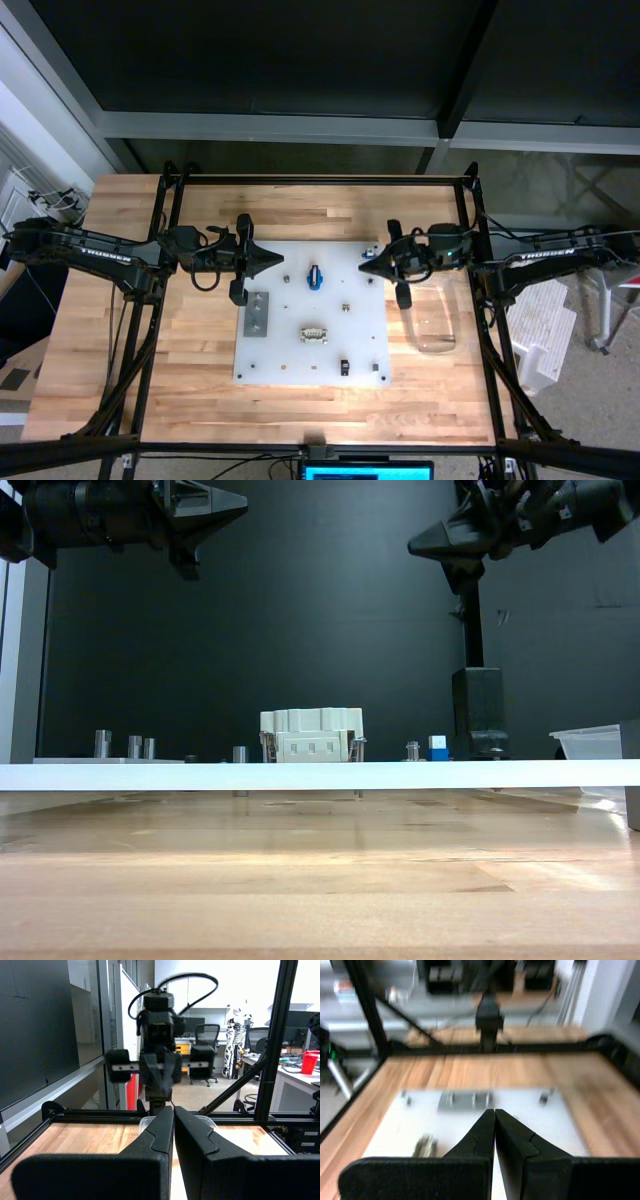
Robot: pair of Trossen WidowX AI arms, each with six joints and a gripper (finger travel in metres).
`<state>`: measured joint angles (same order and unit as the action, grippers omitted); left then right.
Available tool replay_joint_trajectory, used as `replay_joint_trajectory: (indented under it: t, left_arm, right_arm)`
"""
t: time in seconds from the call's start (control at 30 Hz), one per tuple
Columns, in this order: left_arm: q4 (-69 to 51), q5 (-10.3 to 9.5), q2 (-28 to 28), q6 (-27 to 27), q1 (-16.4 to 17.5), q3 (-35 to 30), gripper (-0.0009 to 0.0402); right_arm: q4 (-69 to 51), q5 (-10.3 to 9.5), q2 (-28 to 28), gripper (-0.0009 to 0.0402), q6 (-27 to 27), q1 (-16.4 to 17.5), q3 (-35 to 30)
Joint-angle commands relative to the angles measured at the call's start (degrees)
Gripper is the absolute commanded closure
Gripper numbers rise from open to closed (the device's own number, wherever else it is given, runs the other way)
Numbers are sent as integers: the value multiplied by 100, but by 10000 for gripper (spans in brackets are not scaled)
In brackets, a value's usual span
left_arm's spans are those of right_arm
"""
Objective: Remove the 16mm bar from the taskboard and place in the container
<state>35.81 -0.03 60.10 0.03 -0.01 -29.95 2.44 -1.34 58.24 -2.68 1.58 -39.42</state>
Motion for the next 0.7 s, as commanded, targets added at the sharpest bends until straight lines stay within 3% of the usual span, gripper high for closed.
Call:
replay_joint_trajectory:
  t: [0.03, 0.2, 0.7]
  left_arm:
    - [2, 2, 2, 0, 0, 0, 393]
    - [2, 2, 2, 0, 2, 0, 393]
    - [2, 2, 2, 0, 0, 0, 393]
  right_arm:
    - [-931, 35, 234, 393, -15, 297, -431]
    - [-2326, 240, 737, 393, -17, 811, -1145]
    - [-4750, 243, 2194, 381, -586, 1886, -2765]
